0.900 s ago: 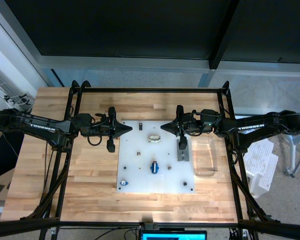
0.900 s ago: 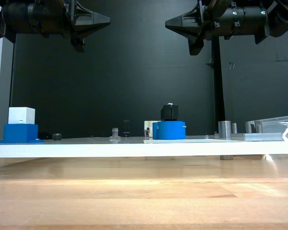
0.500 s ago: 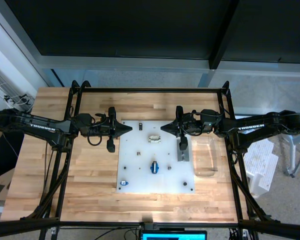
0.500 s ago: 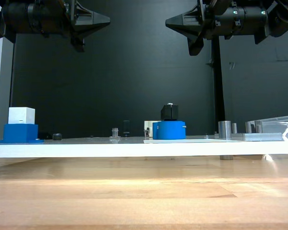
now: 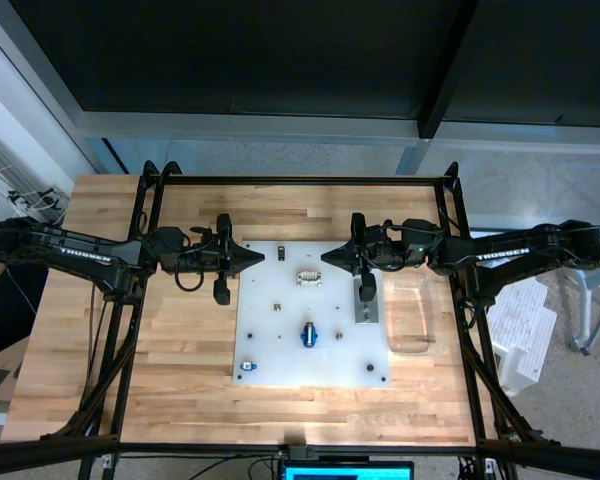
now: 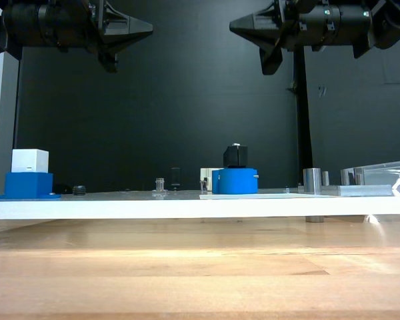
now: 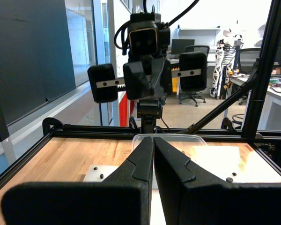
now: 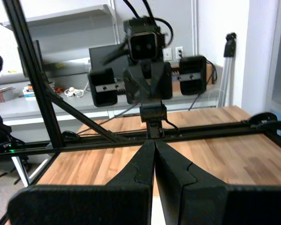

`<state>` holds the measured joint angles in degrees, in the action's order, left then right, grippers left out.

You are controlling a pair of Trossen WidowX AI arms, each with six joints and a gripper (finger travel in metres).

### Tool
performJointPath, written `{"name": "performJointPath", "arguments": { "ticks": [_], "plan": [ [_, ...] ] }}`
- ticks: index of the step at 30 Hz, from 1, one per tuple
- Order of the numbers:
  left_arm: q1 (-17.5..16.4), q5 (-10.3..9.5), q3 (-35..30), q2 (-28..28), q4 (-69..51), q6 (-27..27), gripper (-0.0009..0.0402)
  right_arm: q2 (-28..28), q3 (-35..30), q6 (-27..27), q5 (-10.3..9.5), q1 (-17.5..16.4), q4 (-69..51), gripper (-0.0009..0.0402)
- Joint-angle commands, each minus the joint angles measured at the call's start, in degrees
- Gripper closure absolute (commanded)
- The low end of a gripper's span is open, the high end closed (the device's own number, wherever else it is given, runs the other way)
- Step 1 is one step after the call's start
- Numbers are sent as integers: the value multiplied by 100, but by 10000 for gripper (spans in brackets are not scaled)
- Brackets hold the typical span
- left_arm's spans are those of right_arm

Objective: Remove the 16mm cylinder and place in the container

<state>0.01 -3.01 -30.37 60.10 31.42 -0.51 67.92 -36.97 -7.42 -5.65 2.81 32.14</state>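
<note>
While both arms hang high over table, left gripper sits left of centre in high view, fingers pressed together, empty. Right gripper faces it, likewise closed, empty. 16mm cylinder upright on white board, frame centre. Container just beside board's right edge.

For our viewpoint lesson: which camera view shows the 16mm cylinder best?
The low view: the 16mm cylinder stands in clear profile on the white board. The high view shows only a grey speck; the wrist views miss it. The left gripper and right gripper hover shut high above the board.
</note>
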Motion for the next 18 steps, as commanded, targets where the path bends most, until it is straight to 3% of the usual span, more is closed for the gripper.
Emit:
{"name": "performJointPath", "arguments": {
  "ticks": [1, 5, 11, 18],
  "plan": [
    [-2, 0, 0, 0, 2, 0, 393, 0, -319, 74, 28, -17, -822, 393],
    [0, 0, 0, 0, 2, 0, 393, 26, -903, 227, 162, -166, -2413, 393],
    [-2, 0, 0, 0, 2, 0, 393, 315, -1810, 190, 162, -407, -4828, 393],
    [-2, 0, 0, 0, 2, 0, 393, 988, -2579, 125, 201, -706, -6428, 393]
  ]
}}
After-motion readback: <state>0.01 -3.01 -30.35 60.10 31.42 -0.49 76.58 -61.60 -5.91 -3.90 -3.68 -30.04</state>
